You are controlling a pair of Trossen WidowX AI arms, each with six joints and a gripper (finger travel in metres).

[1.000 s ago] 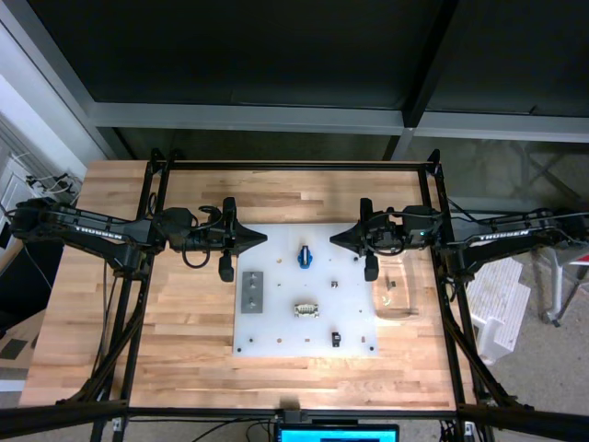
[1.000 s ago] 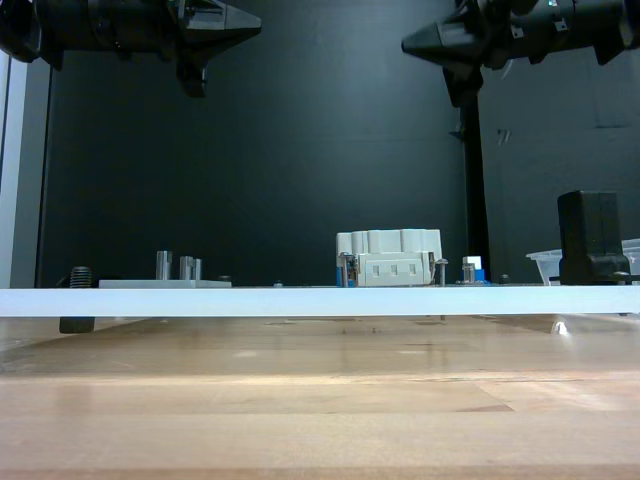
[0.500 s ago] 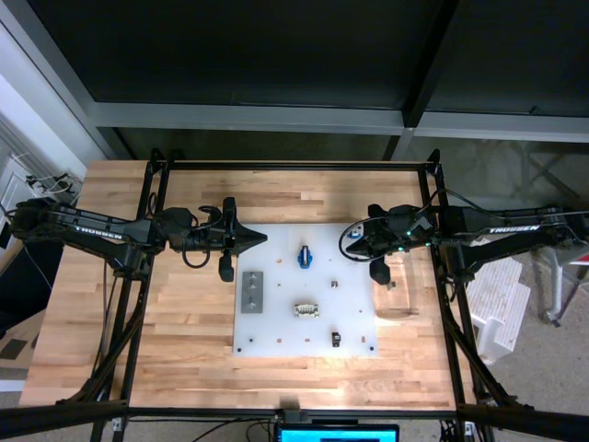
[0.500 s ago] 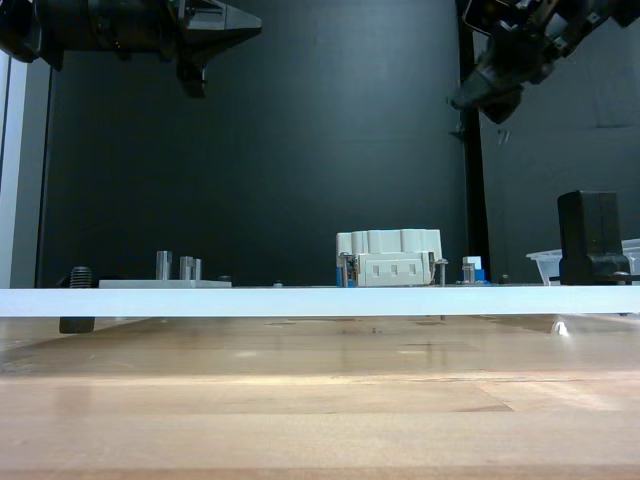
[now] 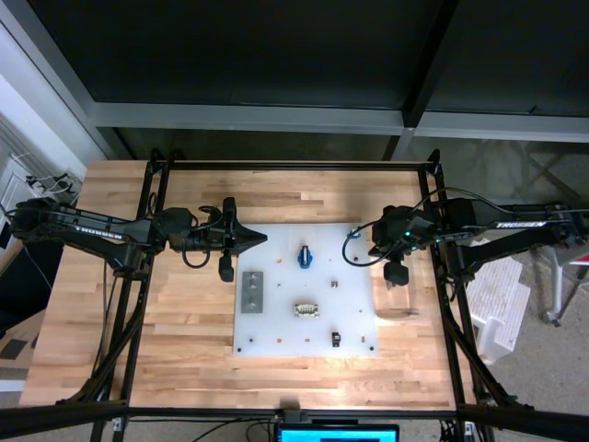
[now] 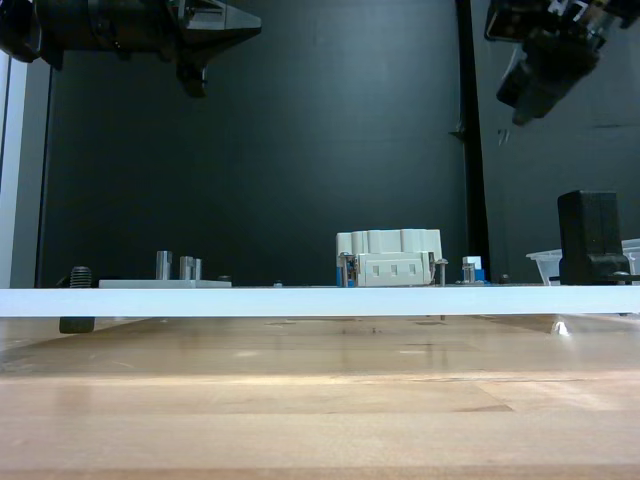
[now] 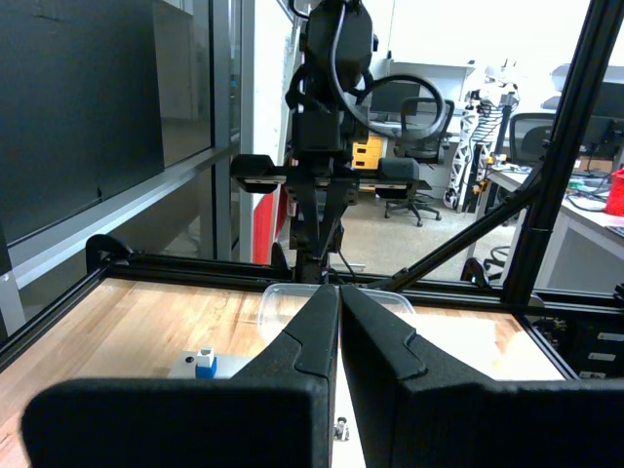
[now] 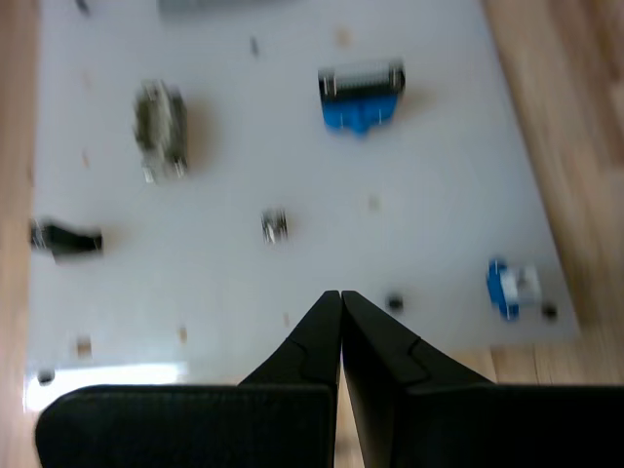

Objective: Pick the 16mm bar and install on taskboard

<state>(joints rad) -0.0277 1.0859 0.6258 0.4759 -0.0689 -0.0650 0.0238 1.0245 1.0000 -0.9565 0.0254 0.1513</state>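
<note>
**Bar unseen — right claw nearer the tray**

Wooden table (image 5: pixel 166 322) under a black frame, white task board (image 5: pixel 276 336) at its centre. No 16mm bar made out with certainty anywhere: not in either claw, not visibly seated. Likeliest resting place, as a guess only, the clear tray (image 5: pixel 398 316) just off the board's 3 o'clock edge. Contents there largely hidden beneath the arm overhead, so long axis impossible to tell.

Left gripper (image 5: pixel 261 238) high above the board's 10 o'clock corner, level, aimed toward 3 o'clock, fingers pressed together on nothing. Right gripper (image 8: pixel 340 294) high near the board's 2 o'clock corner, tipped nose-down, fingers likewise closed tight and empty. Below it in its own camera, white board and blue connector (image 8: pixel 361 97), not the tray.

Relation that matters: tray at roughly 5 o'clock from the right gripper and near, yet well apart from the left one, clear across the board. Hence a job for the right arm, by this reading — swing toward 5 o'clock, open, descend into the tray.

Probable seat: grey block (image 5: pixel 251 292) with upright pegs on the board's 9 o'clock side, closer to the left gripper, at about its 6 o'clock. Risk: approach angle chosen blind until the bar's lie shows.
</note>
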